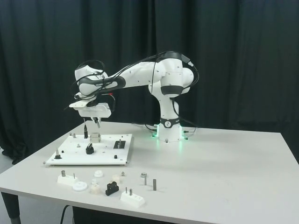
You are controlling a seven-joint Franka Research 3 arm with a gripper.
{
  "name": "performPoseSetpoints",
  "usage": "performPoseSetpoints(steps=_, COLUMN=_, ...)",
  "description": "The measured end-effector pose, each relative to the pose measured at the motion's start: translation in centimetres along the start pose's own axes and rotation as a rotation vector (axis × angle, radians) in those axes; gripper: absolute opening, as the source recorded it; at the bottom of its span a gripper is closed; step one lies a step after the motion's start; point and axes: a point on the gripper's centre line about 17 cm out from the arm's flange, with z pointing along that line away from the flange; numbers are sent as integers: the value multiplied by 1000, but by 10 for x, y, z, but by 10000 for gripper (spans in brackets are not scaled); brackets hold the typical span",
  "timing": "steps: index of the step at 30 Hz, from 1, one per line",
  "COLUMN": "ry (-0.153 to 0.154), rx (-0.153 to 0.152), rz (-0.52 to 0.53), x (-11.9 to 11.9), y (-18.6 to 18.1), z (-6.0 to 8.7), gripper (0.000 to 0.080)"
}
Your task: Place round peg 3.
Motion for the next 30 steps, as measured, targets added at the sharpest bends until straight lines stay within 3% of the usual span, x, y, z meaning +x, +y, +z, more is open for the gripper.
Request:
performPoseSetpoints(steps=10, ry=139, rx=-66, rz=-87, x=79, y=8, z=-35, gripper=103)
performPoseSetpoints(steps=16, ry=204, rx=-122, rz=-142, x=133, y=16, z=-60, gripper=103)
performPoseSetpoints(steps=22, ry=221, rx=-172, rz=-169, x=184, y=25, z=-76, gripper=103)
performPoseSetpoints(steps=30, ry=217, rx=-193, rz=-207, x=252, y=28, z=-81, gripper=103)
